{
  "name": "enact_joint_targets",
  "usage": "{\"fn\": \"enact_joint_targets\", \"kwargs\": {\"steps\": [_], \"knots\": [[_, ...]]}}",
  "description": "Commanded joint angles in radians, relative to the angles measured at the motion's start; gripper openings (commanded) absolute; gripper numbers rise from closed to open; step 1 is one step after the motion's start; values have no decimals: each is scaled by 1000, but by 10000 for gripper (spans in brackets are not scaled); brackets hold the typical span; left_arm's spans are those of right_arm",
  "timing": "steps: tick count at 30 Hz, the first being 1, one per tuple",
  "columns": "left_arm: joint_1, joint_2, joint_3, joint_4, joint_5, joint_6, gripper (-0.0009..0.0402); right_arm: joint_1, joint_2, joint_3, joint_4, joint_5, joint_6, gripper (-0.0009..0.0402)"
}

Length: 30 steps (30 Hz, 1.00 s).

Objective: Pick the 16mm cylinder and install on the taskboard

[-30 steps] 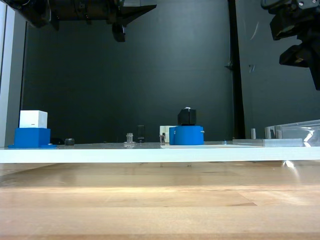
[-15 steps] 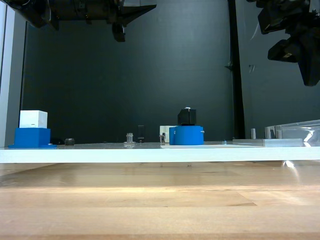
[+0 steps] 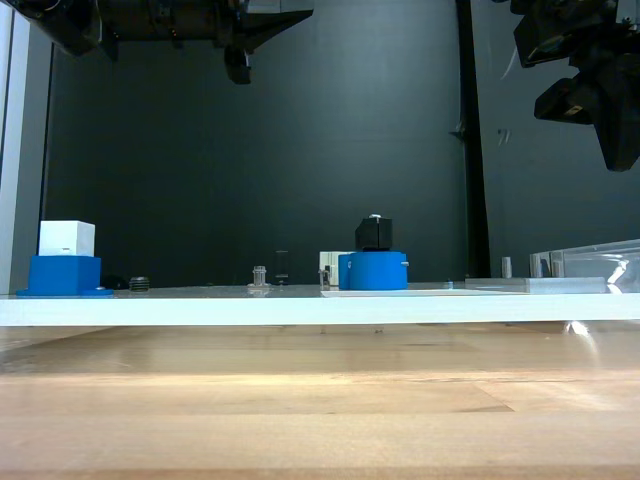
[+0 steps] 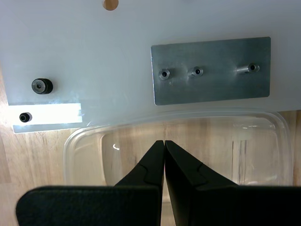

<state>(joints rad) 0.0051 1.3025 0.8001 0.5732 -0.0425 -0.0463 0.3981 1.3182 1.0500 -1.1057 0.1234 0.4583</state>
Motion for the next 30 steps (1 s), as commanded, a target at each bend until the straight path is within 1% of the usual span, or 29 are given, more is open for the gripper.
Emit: {"fn": "enact_joint_targets", "kwargs": {"steps": [1,6,8,10,19,30], "knots": [[0,0,0,0,0,0,0,-1,0,0,0,0,2,0],[0,0,0,0,0,0,0,-2,0,0,-2,0,2,0],[0,0,0,0,0,0,0,-1,-3,-2,-5,8,7,0],[0,0,0,0,0,0,0,-1,-14,-11,-6,8,11,0],[0,0,0,0,0,0,0,5,-101,-88,-16,8,71,3],[0,0,0,0,0,0,0,15,-208,-182,-46,8,88,35]]}}
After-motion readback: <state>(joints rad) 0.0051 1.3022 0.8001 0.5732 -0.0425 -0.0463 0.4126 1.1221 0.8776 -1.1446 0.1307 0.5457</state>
